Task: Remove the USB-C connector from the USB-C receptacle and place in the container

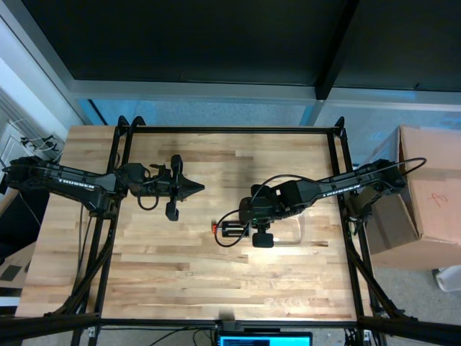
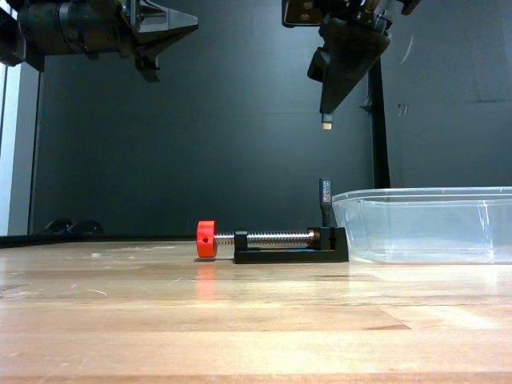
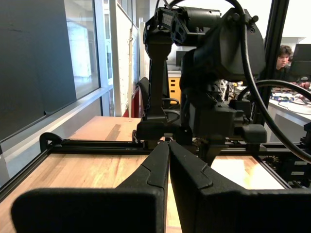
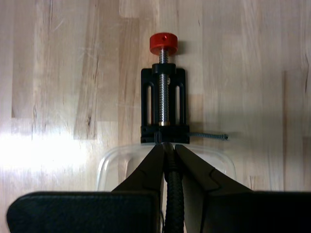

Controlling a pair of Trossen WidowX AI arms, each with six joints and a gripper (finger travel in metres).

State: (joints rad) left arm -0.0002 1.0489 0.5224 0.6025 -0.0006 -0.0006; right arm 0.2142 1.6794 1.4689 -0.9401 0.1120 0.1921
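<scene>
Low view, left to right: my left pincer (image 2: pixel 192 28) hangs high over the left side of the surface (image 2: pixel 160 320), holding nothing. The left wrist view shows its fingers (image 3: pixel 155 170) pressed together along their length.

Below and to the right sits a small black vise (image 2: pixel 292 246) with a red knob (image 2: pixel 206 238). The USB-C receptacle (image 2: pixel 325 200) stands upright at the vise's right end.

Directly above it, my right pincer (image 2: pixel 326 108) points straight down and pinches the USB-C connector (image 2: pixel 326 122). The plug's metal tip hangs in the air, clear of its seat, with its long axis vertical. In the right wrist view a braided cable (image 4: pixel 173 204) runs up between the closed fingers.

Farthest right, the clear plastic container (image 2: pixel 424 240) rests just beside the vise.

As I read it, the pull-out is done and the drop is not yet made. The container lies to the right of the held plug, on the right arm's own side. That arm is the nearer one and already has the part. I judge the next move to be a short sideways carry over the near wall before letting go.
</scene>
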